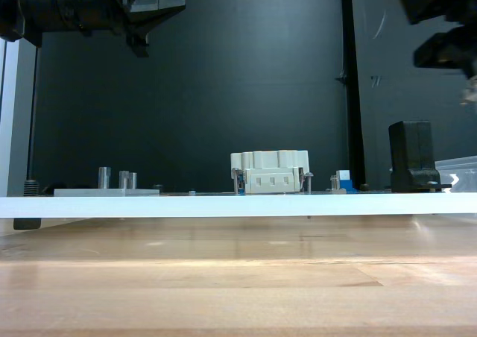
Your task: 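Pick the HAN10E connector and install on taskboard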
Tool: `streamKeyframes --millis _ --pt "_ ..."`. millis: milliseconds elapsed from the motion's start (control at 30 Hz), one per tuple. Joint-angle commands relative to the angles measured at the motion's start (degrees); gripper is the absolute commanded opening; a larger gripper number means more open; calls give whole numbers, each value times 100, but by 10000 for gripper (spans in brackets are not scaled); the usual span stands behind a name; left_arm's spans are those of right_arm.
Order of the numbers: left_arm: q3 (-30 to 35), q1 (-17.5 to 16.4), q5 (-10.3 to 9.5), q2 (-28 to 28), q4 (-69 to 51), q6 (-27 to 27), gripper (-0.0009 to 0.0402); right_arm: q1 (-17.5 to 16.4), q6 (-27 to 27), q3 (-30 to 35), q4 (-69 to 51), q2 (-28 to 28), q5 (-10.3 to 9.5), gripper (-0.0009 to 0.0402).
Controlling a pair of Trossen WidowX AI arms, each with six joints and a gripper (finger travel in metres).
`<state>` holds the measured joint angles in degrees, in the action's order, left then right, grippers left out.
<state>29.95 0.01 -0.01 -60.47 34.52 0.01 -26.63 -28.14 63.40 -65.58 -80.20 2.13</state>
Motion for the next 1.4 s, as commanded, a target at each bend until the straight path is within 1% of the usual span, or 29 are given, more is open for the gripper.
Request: streamKeyframes --millis 33,67,467,767,1100,1400 --pt "0 0 0 -2 0 -2 1 101 109 295 2 -299 103 9" --pt "0 0 0 -2 0 -2 1 127 140 398 -13 -387 142 9" --pt "0 0 0 -2 0 -2 1 621 619 1836 -146 -1633 136 9" --pt "0 0 0 -2 0 -2 1 896 994 2872 -358 -2542 133 9" --pt "0 -2 0 -2 0 -2 1 981 1215 4004 -623 -3414 127 9" --pt "0 0 0 -2 0 -2 1 999 1244 4793 -741 -4057 81 9"
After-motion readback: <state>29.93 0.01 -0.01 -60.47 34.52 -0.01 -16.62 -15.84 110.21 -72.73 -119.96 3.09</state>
